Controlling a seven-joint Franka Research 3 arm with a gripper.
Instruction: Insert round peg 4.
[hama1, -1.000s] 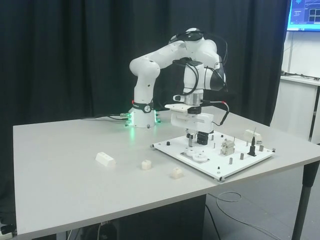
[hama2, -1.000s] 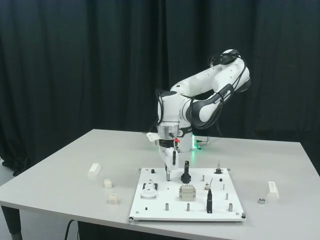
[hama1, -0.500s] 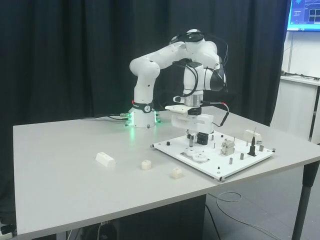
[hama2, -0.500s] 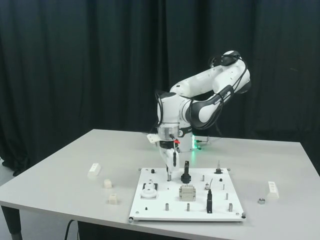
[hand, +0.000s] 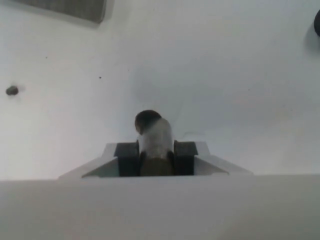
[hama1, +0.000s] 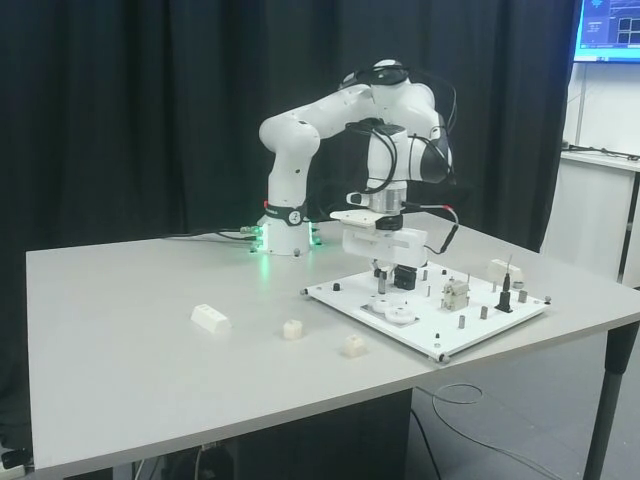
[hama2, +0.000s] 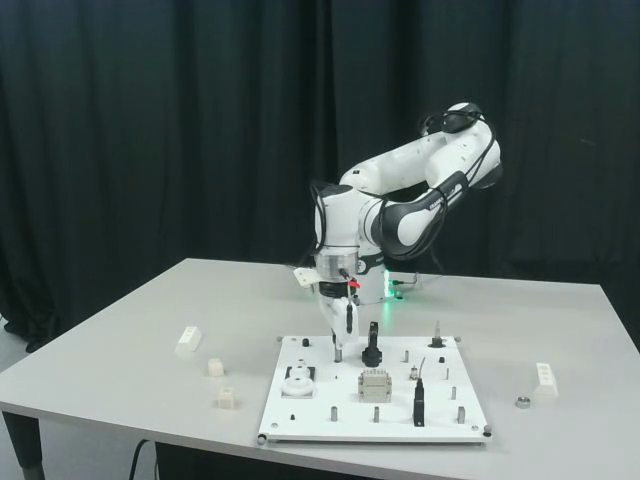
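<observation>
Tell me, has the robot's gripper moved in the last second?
Yes, slightly: the gripper, shut on the round peg, has risen a little from the white board.

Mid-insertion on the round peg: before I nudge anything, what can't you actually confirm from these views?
- Hole under the round peg: hidden in the wrist view by the peg itself, so alignment and depth are unknown.
- Peg tip against the white board: too small in both room views to tell touching from apart.
- Gripper: wrist view shows it shut on the peg, but its own housing cuts off the peg's upper end.
</observation>
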